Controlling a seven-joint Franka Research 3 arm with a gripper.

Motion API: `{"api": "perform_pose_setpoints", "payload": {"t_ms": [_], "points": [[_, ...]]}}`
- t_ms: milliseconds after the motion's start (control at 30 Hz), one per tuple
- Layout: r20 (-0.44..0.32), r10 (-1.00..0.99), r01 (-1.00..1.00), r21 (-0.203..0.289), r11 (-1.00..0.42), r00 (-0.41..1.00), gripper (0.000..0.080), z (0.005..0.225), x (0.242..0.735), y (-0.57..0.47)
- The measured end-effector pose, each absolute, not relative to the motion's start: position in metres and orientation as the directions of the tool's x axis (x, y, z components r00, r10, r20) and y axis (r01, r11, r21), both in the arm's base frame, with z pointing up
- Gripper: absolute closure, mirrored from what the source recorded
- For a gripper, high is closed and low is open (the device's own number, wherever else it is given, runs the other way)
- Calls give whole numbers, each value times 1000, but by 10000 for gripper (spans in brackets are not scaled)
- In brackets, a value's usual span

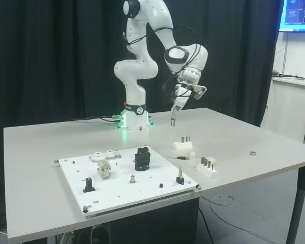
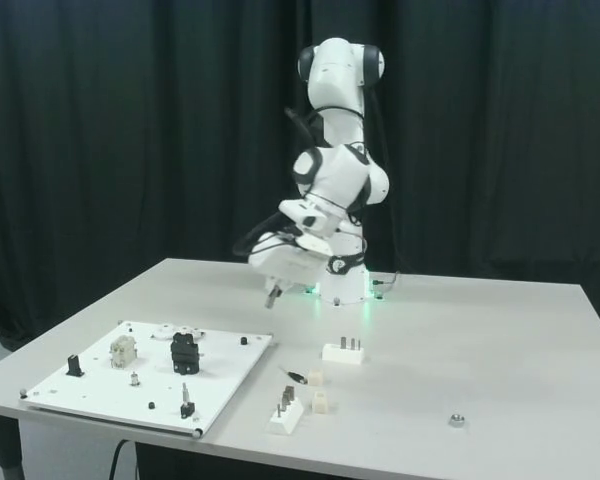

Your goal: Insert round peg 4.

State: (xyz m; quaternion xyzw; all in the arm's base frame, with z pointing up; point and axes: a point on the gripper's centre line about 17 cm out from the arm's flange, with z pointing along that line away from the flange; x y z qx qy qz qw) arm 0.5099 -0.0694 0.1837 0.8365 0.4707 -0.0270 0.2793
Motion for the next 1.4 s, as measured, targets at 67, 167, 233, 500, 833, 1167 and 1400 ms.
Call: {"api": "perform_pose_setpoints", "payload": {"t_ms": [67, 167, 233, 500, 833, 1167, 1400], "points": [[-278, 767, 785, 443, -433, 579, 654, 183, 513, -76], [-238, 758, 762, 443, -472, 608, 654, 183, 519, -86], [-217, 752, 750, 440, -493, 622, 654, 182, 523, -93], [-150, 732, 710, 433, -555, 664, 654, 175, 540, -121], [-76, 635, 607, 399, -687, 769, 654, 166, 553, -160], [-60, 567, 553, 328, -766, 822, 654, 164, 561, -196], [-91, 527, 531, 267, -804, 845, 654, 166, 562, -213]]}}
